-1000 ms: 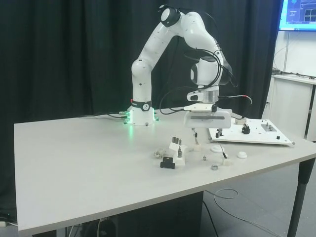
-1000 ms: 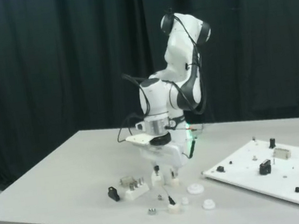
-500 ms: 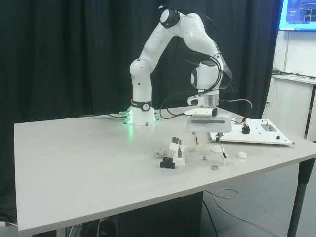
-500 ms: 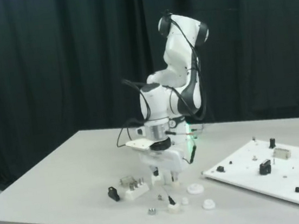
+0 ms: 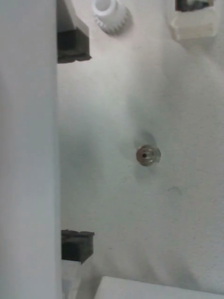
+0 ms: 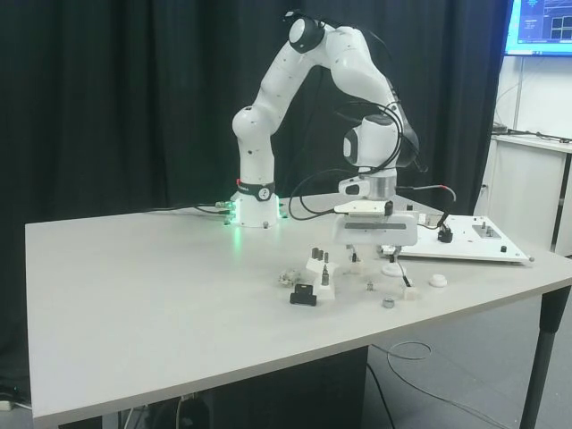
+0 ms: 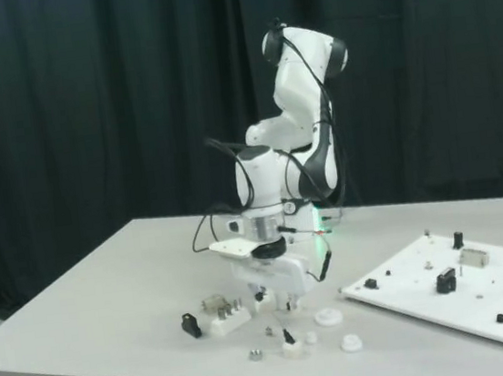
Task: Pick BNC.
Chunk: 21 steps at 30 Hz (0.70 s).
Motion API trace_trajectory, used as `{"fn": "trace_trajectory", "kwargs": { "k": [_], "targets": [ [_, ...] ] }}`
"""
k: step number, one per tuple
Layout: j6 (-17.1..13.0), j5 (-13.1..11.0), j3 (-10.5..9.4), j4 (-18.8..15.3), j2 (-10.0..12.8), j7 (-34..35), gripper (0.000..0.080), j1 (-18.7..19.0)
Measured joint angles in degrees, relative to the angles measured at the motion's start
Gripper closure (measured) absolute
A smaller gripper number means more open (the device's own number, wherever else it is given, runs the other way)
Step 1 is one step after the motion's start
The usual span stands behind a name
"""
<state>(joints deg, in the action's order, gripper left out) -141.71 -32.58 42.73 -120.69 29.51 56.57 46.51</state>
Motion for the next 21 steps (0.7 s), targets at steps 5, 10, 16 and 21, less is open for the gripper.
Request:
{"fn": "trace_trajectory", "kwargs": {
  "k": [5,10,16,21],
  "targets": [
    [-1.52,0.55,-2.58,0.10,0.06,-0.18,0.0003,-2.62],
    [-3.23,1.04,-5.58,0.23,0.16,-0.63,0.0003,-5.69],
    [-4.33,1.63,-9.15,0.72,0.49,-1.23,0.0003,-9.48],
    [-4.49,1.87,-11.46,1.30,0.99,-1.80,0.0003,-11.94]
  ]
}}
